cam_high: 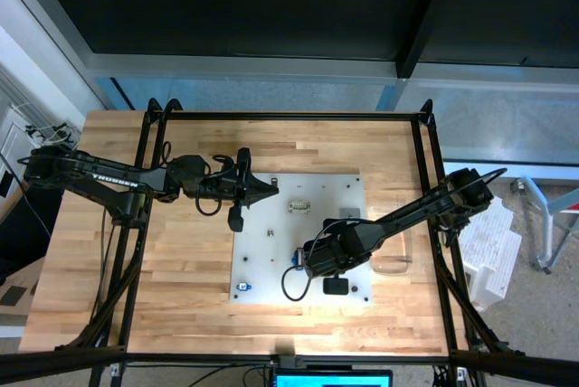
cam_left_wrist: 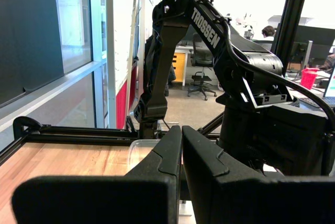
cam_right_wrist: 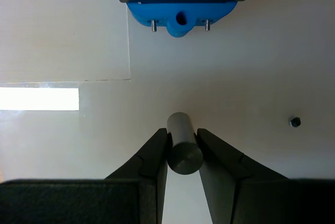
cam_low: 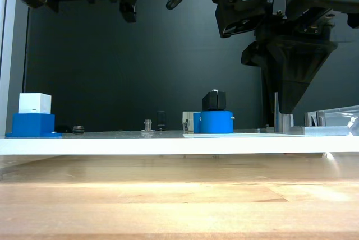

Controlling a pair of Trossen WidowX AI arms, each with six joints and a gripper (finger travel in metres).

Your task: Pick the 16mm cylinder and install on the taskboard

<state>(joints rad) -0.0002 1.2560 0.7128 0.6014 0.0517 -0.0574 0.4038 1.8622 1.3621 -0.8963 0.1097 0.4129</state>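
The right gripper (cam_right_wrist: pixel 181 137) pinches the 16mm cylinder (cam_right_wrist: pixel 183 149) over the taskboard (cam_right_wrist: pixel 261 67), near the blue fitting (cam_right_wrist: pixel 180 12). The left gripper (cam_left_wrist: pixel 181 136) hangs by the board's left edge with its fingers pressed together.

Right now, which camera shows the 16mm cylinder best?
The right wrist view: the 16mm cylinder sits clamped in the right gripper above the taskboard. The high view hides it under that arm; the low view leaves it uncertain; the left wrist view misses it. The left gripper, shut, hovers over the board's far-left edge.

Left gripper (cam_left_wrist: pixel 181 136) and right gripper (cam_right_wrist: pixel 182 135) black, above the white taskboard (cam_right_wrist: pixel 246 72) — grey 16mm cylinder (cam_right_wrist: pixel 184 154), blue fitting (cam_right_wrist: pixel 180 12), wood-grain table (cam_high: pixel 181 265).
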